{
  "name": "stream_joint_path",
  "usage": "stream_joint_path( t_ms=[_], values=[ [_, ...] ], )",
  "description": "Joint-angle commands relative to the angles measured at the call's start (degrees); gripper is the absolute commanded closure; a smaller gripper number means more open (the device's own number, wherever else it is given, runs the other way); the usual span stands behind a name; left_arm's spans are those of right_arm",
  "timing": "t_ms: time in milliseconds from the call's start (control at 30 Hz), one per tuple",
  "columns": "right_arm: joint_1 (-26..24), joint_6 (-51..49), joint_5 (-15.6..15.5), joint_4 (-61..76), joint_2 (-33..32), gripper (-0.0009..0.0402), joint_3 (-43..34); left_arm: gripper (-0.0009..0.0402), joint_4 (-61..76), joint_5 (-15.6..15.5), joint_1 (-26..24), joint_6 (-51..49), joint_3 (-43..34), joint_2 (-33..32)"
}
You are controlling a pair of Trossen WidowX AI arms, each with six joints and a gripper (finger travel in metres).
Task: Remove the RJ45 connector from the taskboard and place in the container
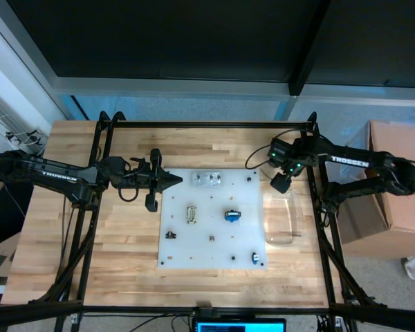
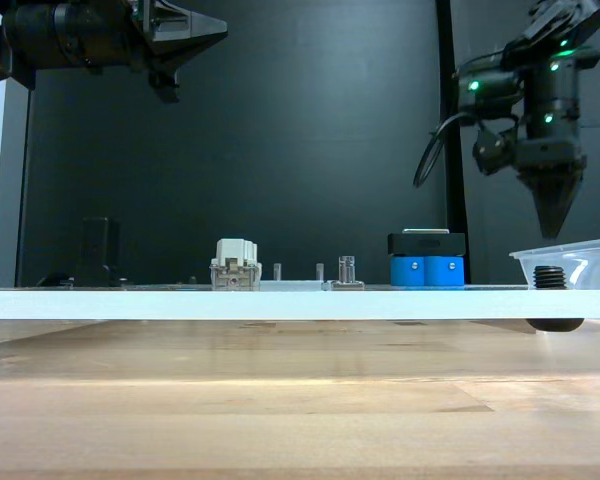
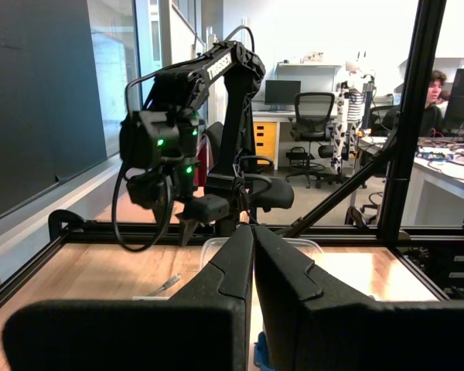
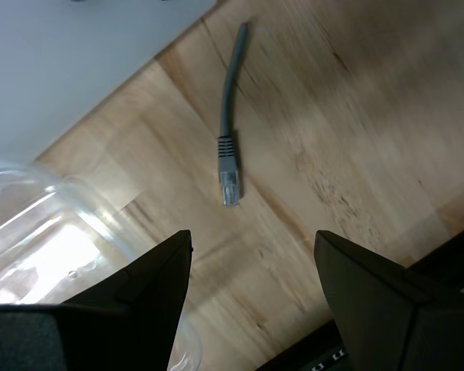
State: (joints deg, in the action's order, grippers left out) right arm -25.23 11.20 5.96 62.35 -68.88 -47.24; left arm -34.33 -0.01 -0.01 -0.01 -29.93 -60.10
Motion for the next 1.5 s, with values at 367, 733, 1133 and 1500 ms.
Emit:
stream_joint_path(
  t_ms=[367,733,1133,1500],
  values=[
    [-1.95,-4.35,-2.91,-9.38,-9.4,0.0137,2.47,0.0393,0.0,0.02,0.0,0.0,-0.02,0.0],
    [-2.62,-4.59,-5.09,-16.09,-11.21,0.0134,6.73,0.0393,0.0,0.02,0.0,0.0,-0.02,0.0],
    [-3.52,-4.17,-5.14,-16.59,-14.91,0.015,6.86,0.0393,0.0,0.02,0.0,0.0,-0.02,0.0],
    [-3.67,-4.04,-5.14,-16.63,-15.02,0.0281,6.88,0.0393,0.0,0.02,0.02,0.0,-0.02,0.0]
  ],
)
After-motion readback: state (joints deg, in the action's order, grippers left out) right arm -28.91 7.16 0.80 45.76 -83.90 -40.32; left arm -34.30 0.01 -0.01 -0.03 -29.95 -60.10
